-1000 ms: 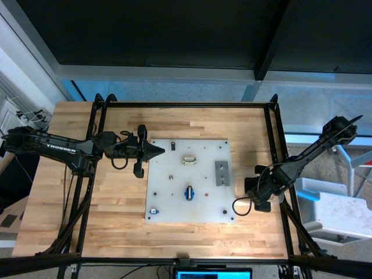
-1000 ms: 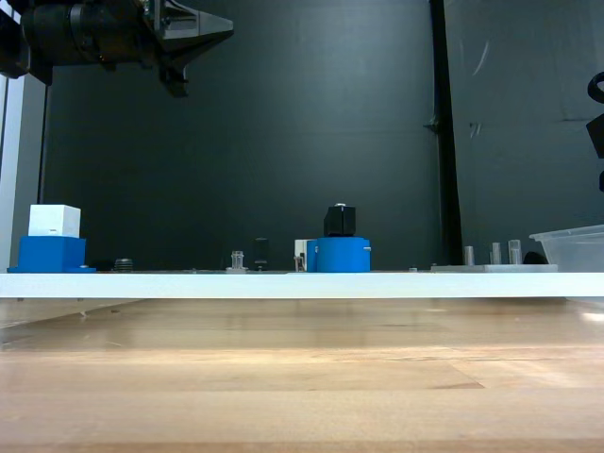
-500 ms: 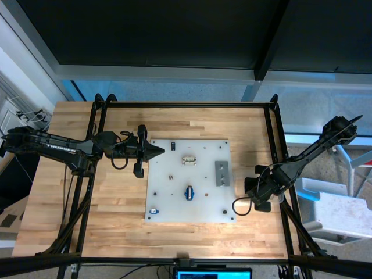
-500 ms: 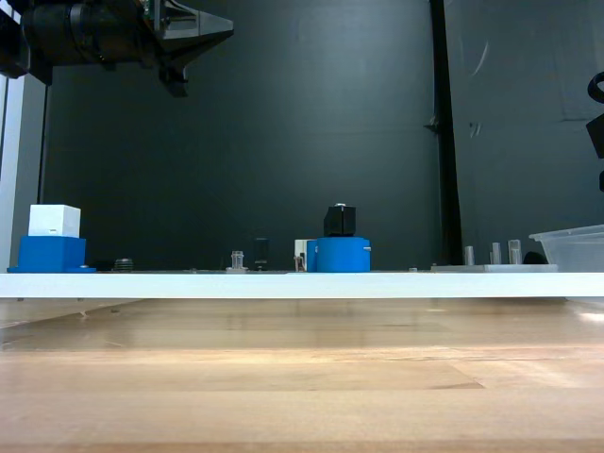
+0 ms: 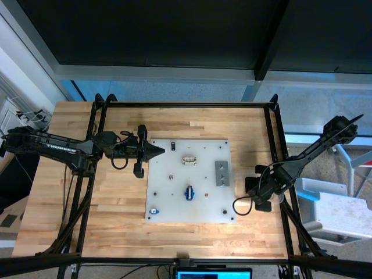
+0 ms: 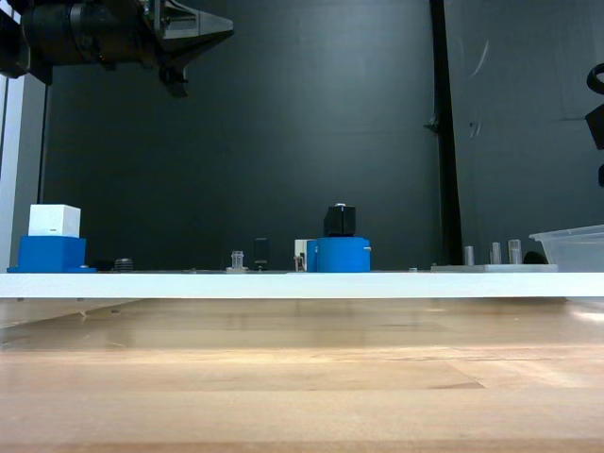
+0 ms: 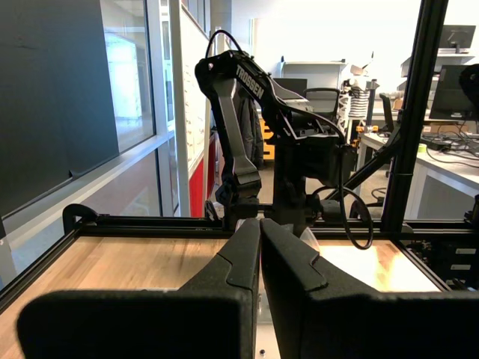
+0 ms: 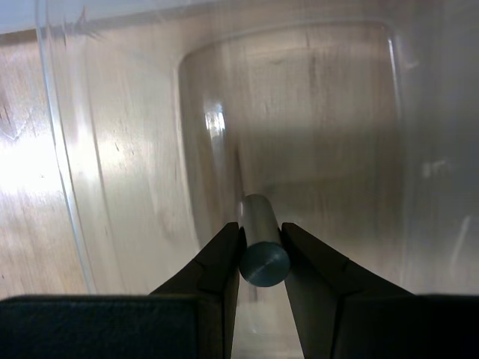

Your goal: Pick the 16mm cylinder and place it in the taskboard

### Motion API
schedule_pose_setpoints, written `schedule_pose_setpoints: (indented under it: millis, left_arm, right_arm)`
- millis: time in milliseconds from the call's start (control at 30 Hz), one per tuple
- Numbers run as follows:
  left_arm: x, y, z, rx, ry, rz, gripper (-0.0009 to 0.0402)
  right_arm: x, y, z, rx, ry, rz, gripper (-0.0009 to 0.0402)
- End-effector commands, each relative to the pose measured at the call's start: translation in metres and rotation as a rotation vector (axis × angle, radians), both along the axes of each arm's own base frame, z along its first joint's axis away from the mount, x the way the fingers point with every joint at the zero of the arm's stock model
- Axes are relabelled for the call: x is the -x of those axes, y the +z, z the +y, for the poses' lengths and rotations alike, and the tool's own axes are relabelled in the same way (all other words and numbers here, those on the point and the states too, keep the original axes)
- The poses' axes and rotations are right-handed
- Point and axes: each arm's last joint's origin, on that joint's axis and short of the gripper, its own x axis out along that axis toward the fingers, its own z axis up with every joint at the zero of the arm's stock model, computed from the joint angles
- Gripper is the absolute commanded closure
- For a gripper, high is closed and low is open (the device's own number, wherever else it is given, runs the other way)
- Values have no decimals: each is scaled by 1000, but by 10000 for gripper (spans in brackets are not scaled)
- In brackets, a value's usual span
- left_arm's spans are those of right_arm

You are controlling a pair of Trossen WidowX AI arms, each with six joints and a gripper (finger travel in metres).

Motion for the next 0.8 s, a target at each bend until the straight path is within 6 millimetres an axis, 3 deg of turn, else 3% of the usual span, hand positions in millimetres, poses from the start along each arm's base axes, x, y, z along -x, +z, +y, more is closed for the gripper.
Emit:
schedule_pose_setpoints:
  millis: [33, 800]
  left_arm:
    - [0, 0, 0, 0, 0, 0, 393]
    - [0, 0, 0, 0, 0, 0, 393]
  right_arm:
    - [0, 7, 0, 3, 0, 5, 384]
    - [-1, 65, 0, -3, 6, -6, 384]
